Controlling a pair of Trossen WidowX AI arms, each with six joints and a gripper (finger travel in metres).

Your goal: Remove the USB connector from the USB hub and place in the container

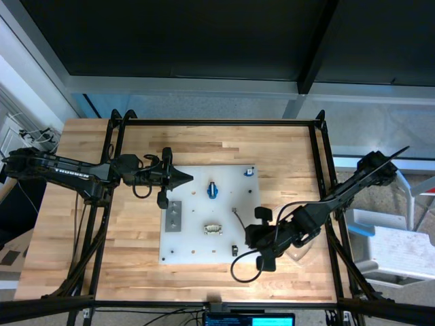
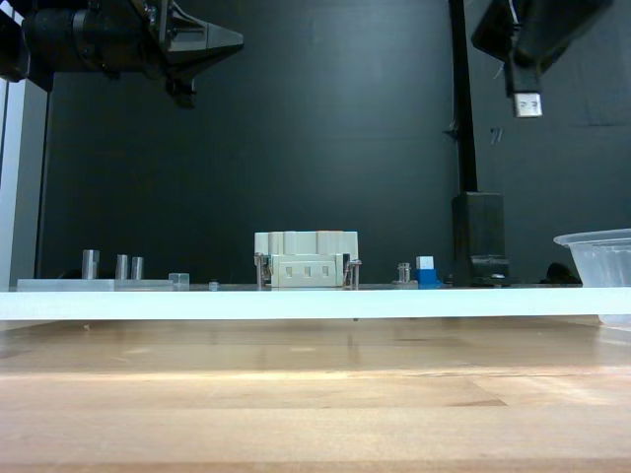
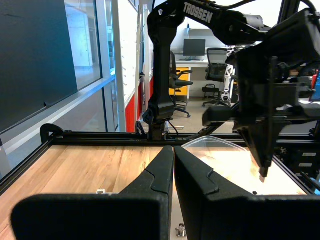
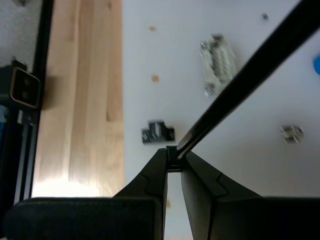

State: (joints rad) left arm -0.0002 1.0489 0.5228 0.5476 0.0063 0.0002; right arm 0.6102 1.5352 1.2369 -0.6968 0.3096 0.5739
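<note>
While the left gripper (image 1: 190,178) hangs over the far left edge of the white board (image 1: 197,234), its fingers (image 3: 155,172) are pressed together with nothing between them. It sits high above the table (image 1: 285,156), pointing right.

The right gripper (image 1: 248,233) is raised over the near right part of the board, and its fingers (image 4: 156,167) are clenched on the USB connector (image 4: 240,80) – the thin black cable runs out from the tips, slanting away over the board. From table height the silver plug end (image 2: 527,103) hangs in the air below the gripper, well clear of the board and touching nothing else.

The container (image 1: 306,252) – a clear dish – rests on the table just right of the board's near right corner, partly under the right arm. The connector is above and to its left, not over it.

On the board stand a beige connector (image 1: 213,229) near the middle, a blue upright connector (image 1: 212,190) farther back, a grey block with pegs (image 1: 175,217) at the left and a small black piece (image 4: 157,132) near the front edge.
</note>
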